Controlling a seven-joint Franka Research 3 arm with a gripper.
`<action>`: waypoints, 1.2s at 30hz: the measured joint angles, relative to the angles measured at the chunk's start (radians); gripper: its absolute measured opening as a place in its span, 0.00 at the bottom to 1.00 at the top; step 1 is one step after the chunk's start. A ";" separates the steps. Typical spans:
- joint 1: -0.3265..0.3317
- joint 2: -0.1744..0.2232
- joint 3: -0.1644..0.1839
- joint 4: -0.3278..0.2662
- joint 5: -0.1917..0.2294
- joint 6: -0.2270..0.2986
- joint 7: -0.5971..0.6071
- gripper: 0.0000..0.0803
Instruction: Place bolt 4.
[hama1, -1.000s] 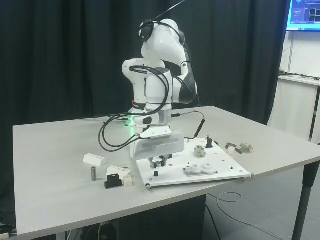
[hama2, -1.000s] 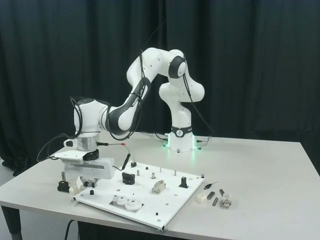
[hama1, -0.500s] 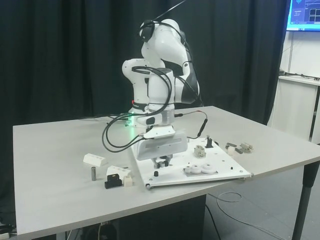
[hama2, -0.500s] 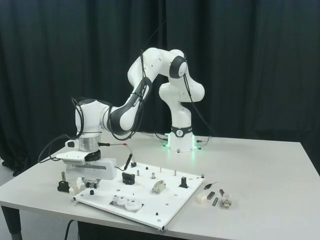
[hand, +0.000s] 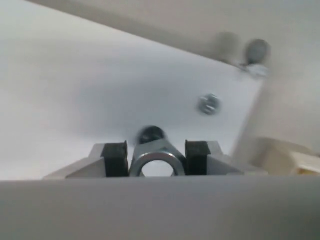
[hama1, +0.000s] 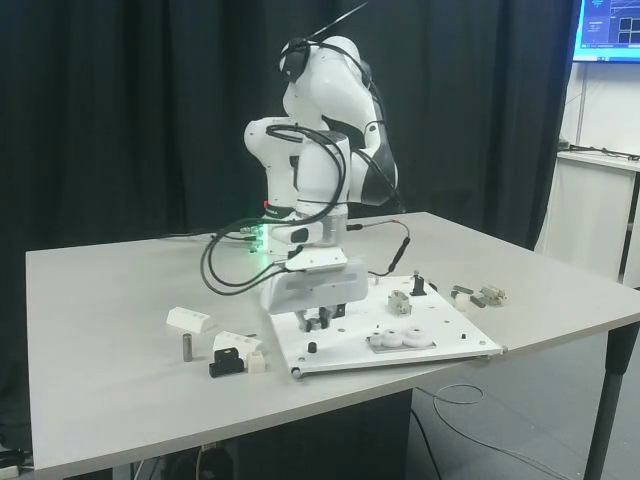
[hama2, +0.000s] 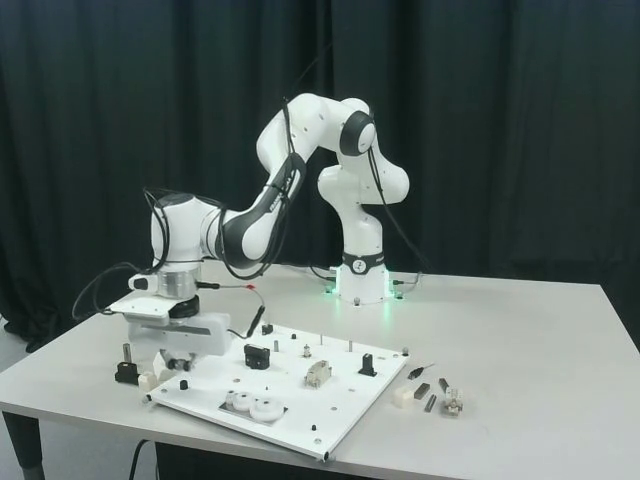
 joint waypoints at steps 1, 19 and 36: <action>0.000 0.000 -0.005 0.000 -0.004 0.000 0.000 0.31; -0.110 0.007 -0.045 0.000 -0.042 0.044 -0.048 0.31; -0.240 0.007 -0.048 -0.018 -0.041 0.038 -0.205 0.31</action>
